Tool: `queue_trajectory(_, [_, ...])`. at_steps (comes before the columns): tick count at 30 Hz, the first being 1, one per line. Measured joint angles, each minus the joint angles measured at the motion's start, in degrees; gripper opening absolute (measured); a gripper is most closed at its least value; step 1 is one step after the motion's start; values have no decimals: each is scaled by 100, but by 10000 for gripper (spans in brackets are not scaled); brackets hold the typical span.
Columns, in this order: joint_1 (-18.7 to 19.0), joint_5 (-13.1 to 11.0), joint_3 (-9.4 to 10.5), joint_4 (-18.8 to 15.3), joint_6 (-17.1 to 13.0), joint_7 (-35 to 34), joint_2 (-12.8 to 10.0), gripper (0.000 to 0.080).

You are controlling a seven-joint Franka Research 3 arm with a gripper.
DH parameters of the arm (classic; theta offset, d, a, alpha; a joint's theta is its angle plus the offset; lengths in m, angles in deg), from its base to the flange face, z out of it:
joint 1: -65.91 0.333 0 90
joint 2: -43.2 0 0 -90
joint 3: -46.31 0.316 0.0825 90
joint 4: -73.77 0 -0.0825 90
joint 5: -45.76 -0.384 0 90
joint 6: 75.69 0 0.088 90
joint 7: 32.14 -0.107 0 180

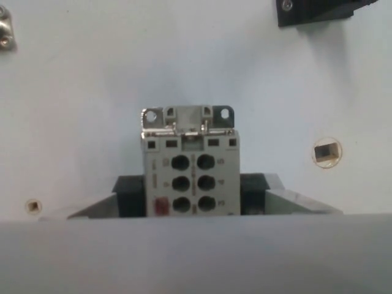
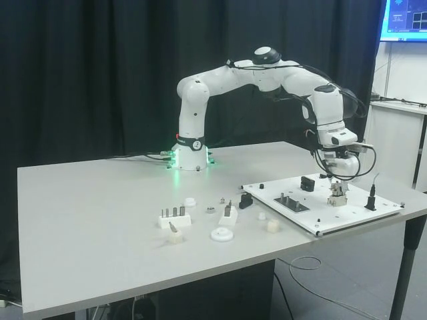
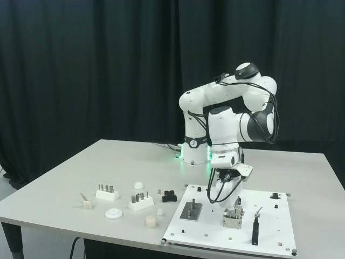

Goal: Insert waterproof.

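Note:
The waterproof connector (image 1: 191, 177) is a grey-white block with several round sockets in its face and a metal latch (image 1: 187, 119) on its far end. It stands upright on the white board (image 2: 353, 212), where it shows as a small block (image 2: 337, 196) and again in the second room view (image 3: 233, 218). My gripper (image 1: 192, 197) comes straight down onto it, and its black pads (image 1: 130, 196) lie against both sides of the block. The arm's wrist hangs right over it (image 3: 230, 178).
On the board stand a black block (image 1: 312, 11), a grey plate with pegs (image 2: 291, 203) and a black upright part (image 2: 371, 199). A square hole (image 1: 326, 152) lies beside the connector. Loose white parts (image 2: 175, 218) and a black piece (image 2: 245, 200) lie on the table left of the board.

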Motion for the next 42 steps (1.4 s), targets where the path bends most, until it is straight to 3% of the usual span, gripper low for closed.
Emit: queue_trajectory(42, [42, -61, 34, -94, -195, 745, -7, 313])
